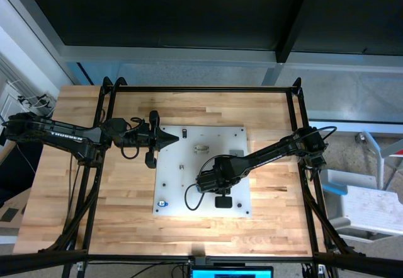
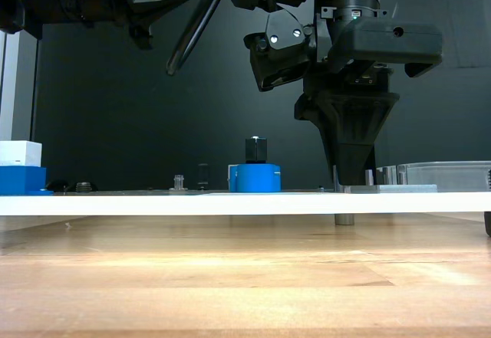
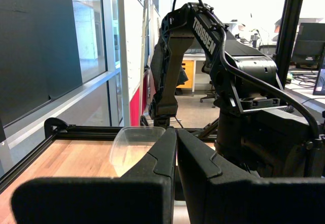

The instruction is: Pick the 16mm cylinder and place it in the container

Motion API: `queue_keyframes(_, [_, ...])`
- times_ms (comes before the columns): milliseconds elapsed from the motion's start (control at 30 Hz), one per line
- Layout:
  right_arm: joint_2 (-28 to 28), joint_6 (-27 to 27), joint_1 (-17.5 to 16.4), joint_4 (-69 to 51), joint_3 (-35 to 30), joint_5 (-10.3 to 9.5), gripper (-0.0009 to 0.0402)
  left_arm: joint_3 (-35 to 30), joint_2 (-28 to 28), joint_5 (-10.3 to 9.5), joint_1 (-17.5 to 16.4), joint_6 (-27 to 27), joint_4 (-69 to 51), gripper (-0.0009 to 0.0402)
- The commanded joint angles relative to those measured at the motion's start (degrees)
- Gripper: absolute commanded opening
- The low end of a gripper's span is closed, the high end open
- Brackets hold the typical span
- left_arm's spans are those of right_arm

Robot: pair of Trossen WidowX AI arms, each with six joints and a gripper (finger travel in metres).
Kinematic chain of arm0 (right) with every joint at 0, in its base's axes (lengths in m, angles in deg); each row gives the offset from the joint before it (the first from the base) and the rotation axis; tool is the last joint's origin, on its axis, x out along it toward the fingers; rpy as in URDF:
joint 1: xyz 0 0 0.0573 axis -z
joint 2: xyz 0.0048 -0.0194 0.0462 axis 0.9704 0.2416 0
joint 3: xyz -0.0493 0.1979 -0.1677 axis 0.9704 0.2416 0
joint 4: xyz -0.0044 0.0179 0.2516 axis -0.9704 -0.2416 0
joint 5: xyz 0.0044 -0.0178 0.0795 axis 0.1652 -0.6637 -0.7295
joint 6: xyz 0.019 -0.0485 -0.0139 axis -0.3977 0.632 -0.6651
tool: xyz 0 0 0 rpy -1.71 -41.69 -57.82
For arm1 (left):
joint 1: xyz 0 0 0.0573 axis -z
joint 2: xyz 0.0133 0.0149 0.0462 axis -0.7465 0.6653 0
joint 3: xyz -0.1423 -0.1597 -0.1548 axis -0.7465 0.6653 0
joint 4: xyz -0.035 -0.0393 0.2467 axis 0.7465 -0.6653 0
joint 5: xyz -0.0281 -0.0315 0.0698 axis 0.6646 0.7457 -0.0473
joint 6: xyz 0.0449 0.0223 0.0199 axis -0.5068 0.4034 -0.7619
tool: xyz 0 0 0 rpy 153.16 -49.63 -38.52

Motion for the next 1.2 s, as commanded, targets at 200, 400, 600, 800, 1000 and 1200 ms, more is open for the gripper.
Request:
queue_keyframes(200, [0.0, 0.0, 0.0, 0.1, 0.0, 0.04, 0.0019, 0.0, 0.0, 0.00, 0.0, 0.0, 0.0, 0.0000])
queue_keyframes(400, [-0.1, 0.0, 0.0, 0.2, 0.0, 0.04, 0.0011, 0.0, 0.0, 0.02, 0.0, 0.0, 0.0, 0.0000])
queue_keyframes(600, [-0.6, 0.0, 0.0, -0.1, 0.0, 0.02, 0.0014, 0.0, 0.0, 0.02, 0.0, 0.0, 0.0, 0.0000])
queue_keyframes(800, [-2.2, 0.4, 0.0, -0.6, 0.0, 0.02, 0.0013, 0.0, 0.0, 0.02, 0.0, 0.0, 0.0, 0.0000])
queue_keyframes(1000, [-3.8, 0.4, 0.1, -1.9, 0.0, -0.07, 0.0013, 0.0, 0.0, 0.00, 0.0, 0.0, 0.0, 0.0000])
queue_keyframes(1200, [-5.9, 0.4, 0.1, -2.0, 0.0, -0.11, 0.0013, 0.0, 0.0, 0.00, 0.0, 0.0, 0.0, 0.0000])
